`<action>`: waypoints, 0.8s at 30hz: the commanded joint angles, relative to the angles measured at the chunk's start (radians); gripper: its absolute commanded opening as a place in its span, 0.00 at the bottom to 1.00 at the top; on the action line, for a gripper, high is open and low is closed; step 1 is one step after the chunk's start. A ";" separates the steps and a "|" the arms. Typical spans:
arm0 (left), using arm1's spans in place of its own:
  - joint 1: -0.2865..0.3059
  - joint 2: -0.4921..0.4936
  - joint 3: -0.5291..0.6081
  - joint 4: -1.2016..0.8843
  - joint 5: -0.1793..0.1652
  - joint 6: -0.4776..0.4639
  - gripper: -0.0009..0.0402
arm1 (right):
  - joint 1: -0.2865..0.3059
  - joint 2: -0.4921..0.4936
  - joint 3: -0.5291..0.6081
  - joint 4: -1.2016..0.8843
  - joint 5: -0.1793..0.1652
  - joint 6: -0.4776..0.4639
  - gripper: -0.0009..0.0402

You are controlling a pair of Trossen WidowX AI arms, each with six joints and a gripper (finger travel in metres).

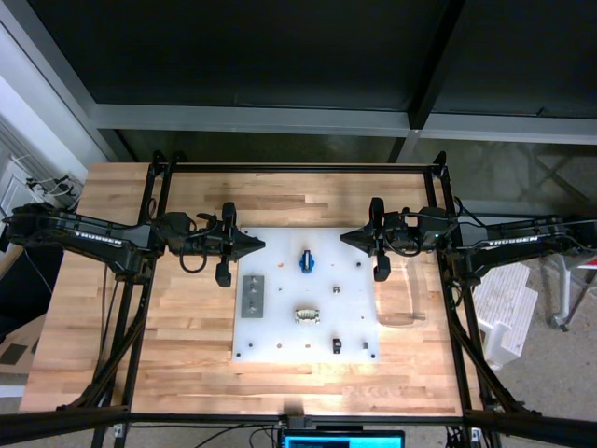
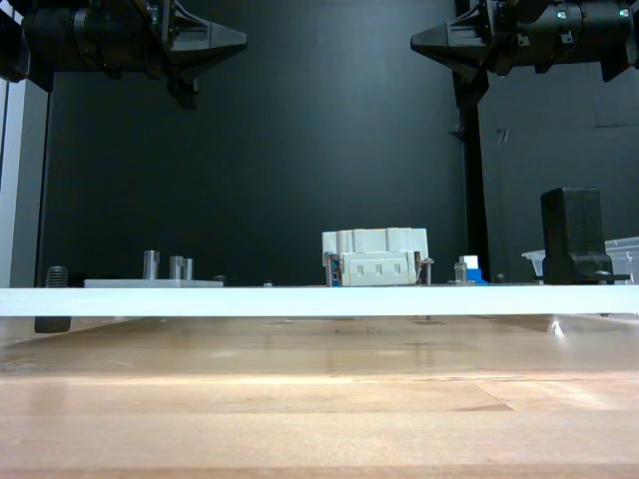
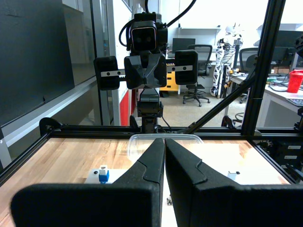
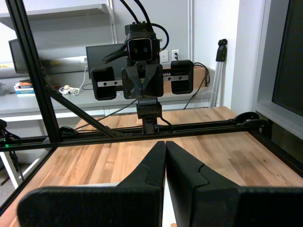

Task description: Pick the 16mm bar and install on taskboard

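Hovering high over the taskboard (image 1: 280,331), the left gripper (image 1: 259,245) and right gripper (image 1: 343,239) face each other, each with its fingers pressed together. You cannot single out the 16mm bar: it is too small to place, and its long axis cannot be told. Short grey stubs (image 2: 152,263) stand upright at the grey block (image 1: 253,297); one may be it. Locate it first, spread the fingers, then come down square across its axis.
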 commanded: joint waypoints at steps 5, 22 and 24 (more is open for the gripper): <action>0.000 0.000 0.000 0.000 0.000 0.000 0.02 | 0.000 0.000 0.000 -0.016 0.000 0.000 0.02; 0.000 0.000 0.000 0.000 0.000 0.000 0.02 | 0.000 0.000 0.000 -0.016 0.000 0.000 0.02; 0.000 0.000 0.000 0.000 0.000 0.000 0.02 | 0.000 0.000 0.000 -0.016 0.000 0.000 0.02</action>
